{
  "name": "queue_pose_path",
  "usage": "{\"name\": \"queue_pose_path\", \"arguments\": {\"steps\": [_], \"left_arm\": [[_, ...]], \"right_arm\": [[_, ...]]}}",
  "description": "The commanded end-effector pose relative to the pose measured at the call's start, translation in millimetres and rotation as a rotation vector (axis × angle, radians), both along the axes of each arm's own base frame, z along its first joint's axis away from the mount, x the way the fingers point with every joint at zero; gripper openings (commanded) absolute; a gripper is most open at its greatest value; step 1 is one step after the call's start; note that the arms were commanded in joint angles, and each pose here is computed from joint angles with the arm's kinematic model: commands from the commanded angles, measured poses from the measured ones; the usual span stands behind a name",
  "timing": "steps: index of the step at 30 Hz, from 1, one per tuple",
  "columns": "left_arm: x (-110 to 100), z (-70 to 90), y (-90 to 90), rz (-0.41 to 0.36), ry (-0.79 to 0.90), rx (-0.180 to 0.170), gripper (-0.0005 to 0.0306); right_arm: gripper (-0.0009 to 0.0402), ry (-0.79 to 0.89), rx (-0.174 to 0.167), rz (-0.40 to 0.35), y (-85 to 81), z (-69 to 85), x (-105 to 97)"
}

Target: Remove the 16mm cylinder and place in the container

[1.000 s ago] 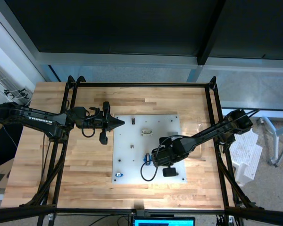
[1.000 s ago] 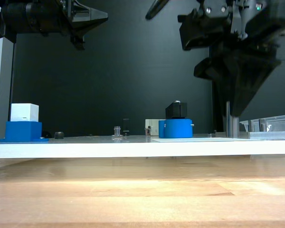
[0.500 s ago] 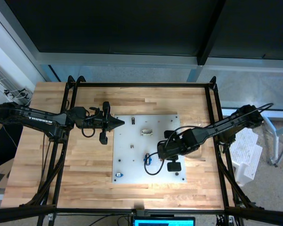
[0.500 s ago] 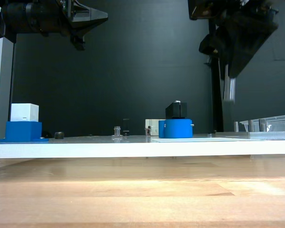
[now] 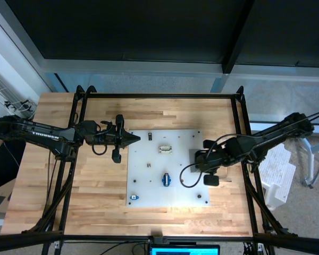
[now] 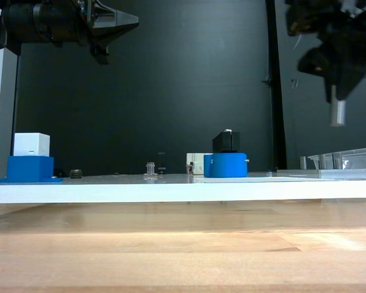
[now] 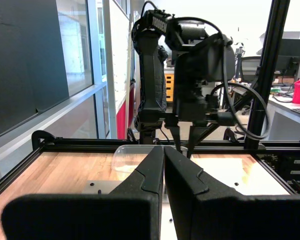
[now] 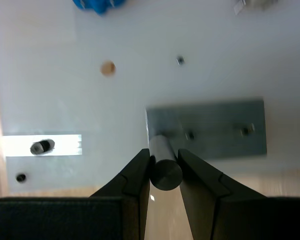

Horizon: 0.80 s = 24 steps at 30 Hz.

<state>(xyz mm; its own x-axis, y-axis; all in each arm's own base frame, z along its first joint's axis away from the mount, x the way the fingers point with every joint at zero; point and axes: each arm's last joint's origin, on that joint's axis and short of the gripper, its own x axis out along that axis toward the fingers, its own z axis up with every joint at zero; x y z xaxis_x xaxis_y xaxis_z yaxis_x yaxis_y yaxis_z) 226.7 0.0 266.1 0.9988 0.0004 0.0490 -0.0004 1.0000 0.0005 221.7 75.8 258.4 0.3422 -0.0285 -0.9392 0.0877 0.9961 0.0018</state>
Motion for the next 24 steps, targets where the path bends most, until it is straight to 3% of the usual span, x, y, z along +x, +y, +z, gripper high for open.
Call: {"name": "queue_pose_path", "arguments": {"steps": [1, 7, 12, 24], "left_arm": [[0.0, 0.0, 0.1, 0.000, 0.000, 0.000, 0.0000], [0.0, 0.0, 0.1, 0.000, 0.000, 0.000, 0.0000], [0.0, 0.0, 0.1, 0.000, 0.000, 0.000, 0.0000], [0.0, 0.0, 0.1, 0.000, 0.000, 0.000, 0.0000]], "right_arm": [[0.0002, 0.018, -0.014, -0.049, -6.2, -5.7, -15.5], [0.0002, 0.073, -0.024, -0.079, -13.2, -19.9, -37.8], [0.0012, 0.112, -0.041, -0.075, -15.3, -29.7, -45.2], [0.0156, 0.100, -0.044, -0.072, -14.8, -33.5, -44.8]]}}
